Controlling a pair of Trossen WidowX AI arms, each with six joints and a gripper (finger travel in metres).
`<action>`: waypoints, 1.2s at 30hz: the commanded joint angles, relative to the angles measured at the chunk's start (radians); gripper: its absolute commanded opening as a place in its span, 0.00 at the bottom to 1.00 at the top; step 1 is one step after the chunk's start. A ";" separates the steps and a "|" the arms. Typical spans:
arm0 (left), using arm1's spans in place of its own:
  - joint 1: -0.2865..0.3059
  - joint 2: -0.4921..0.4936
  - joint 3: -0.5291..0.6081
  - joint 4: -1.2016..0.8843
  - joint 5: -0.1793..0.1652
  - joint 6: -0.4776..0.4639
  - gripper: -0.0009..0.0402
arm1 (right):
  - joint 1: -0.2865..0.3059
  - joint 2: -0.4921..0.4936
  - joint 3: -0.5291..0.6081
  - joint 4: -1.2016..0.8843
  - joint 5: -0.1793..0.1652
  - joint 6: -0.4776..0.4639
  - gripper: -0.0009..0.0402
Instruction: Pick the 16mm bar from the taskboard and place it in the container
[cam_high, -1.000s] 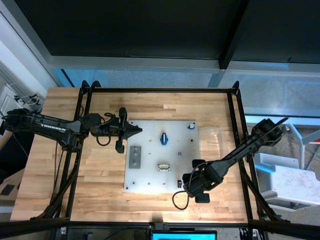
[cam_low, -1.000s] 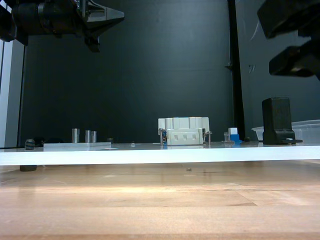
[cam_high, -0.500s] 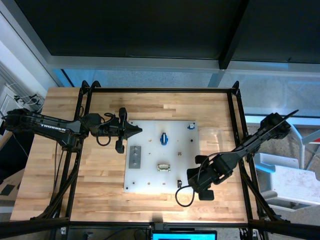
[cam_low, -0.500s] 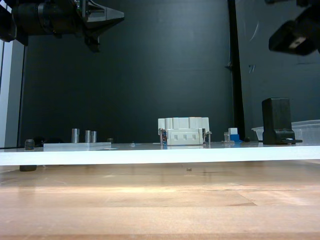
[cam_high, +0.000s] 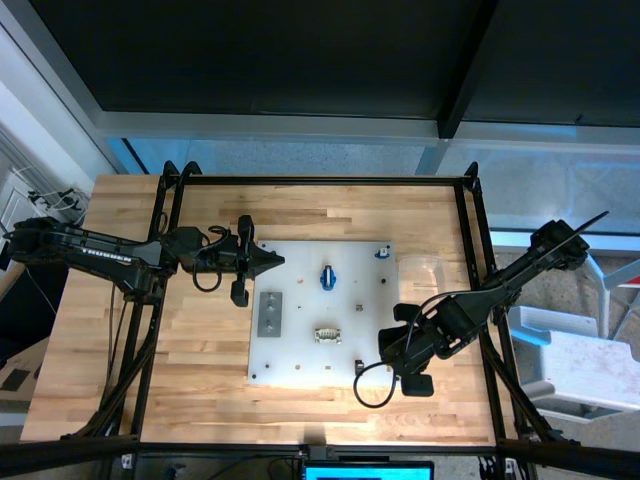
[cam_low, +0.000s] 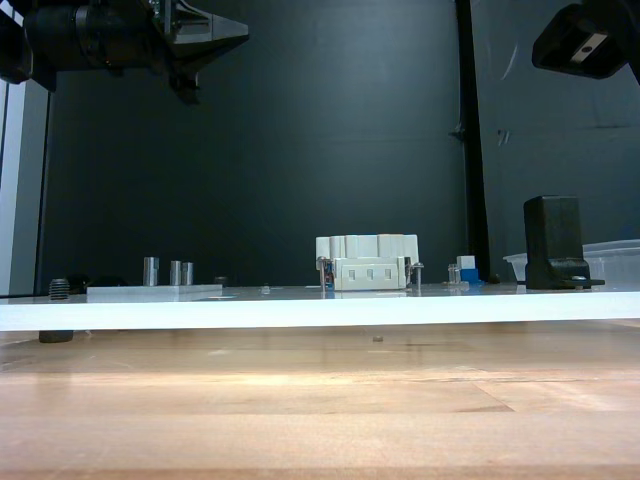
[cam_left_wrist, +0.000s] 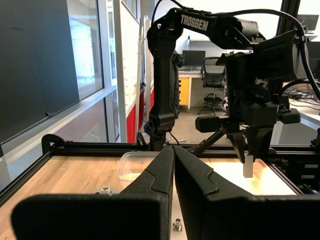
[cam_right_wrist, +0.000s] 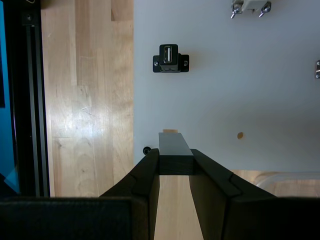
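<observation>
Carry step: bar gripped, drop into container not yet made.
Left gripper (cam_high: 278, 260) parked high over the board's (cam_high: 300, 300) far-left corner, jaws pressed together, empty. Right gripper (cam_right_wrist: 175, 157) hangs nose-down above the board's near-right corner, jaws clamped on the bar (cam_right_wrist: 175, 145) (held clear of the plate). Next, as I read it: swing away and rightward over the container (cam_high: 425, 272) beside the board's right edge, centre, then let go.

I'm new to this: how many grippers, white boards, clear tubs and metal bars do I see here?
Grippers: 2. The left gripper is shut, above the far left corner of the taskboard; the right gripper is above its right edge, shut on the 16mm bar.
White boards: 1.
Clear tubs: 1, the container, right of the board.
Metal bars: 1.
Total: 5.
</observation>
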 joint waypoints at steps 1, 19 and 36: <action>0.000 0.000 0.000 0.000 0.000 0.000 0.02 | -0.003 0.001 0.000 0.001 0.000 0.001 0.03; 0.000 0.000 0.000 0.000 0.000 0.000 0.02 | -0.227 -0.158 -0.151 -0.043 -0.001 0.002 0.03; 0.000 0.000 0.000 0.000 0.000 0.000 0.02 | -0.395 -0.376 -0.416 -0.057 -0.011 0.002 0.03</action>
